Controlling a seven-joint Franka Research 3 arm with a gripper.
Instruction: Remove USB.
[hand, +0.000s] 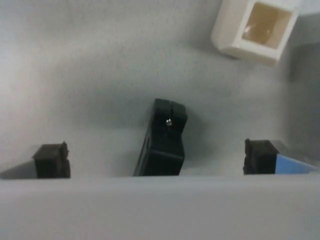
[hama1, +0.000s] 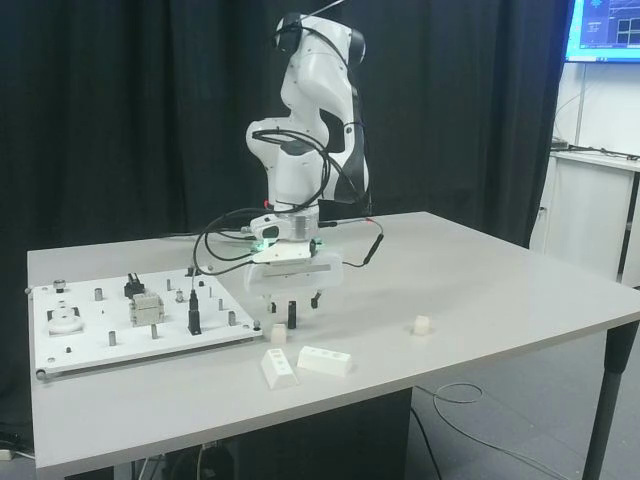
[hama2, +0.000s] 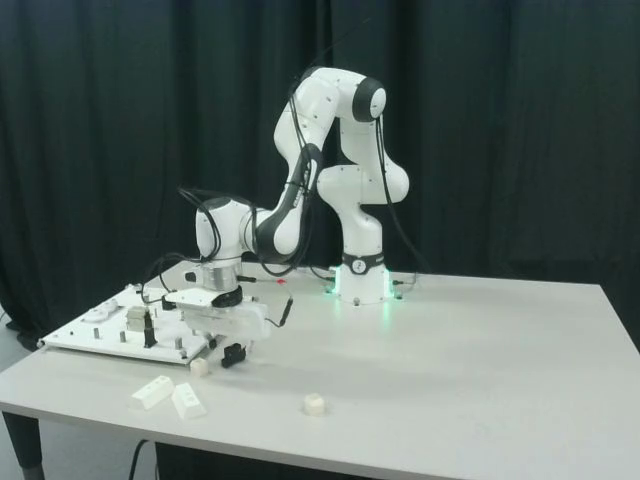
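Note:
The black USB plug (hand: 162, 137) rests on the grey table (hand: 75, 75), off the white board. My gripper (hand: 155, 160) is open, with its black fingertips (hand: 51, 161) far apart on either side of the plug and not touching it. In the first room view the gripper (hama1: 291, 300) hangs low over the plug (hama1: 291, 315), just past the board's (hama1: 90, 345) near corner. The second room view shows the plug (hama2: 235, 353) under the gripper (hama2: 226, 338), beside the board (hama2: 80, 338).
A small hollow white cube (hand: 255, 27) (hama1: 279, 331) sits close to the plug. Two white blocks (hama1: 279, 367) (hama1: 324, 361) lie near the table's front edge, and another small white cube (hama1: 422, 324) sits further off. The board carries pegs and a black upright part (hama1: 193, 312).

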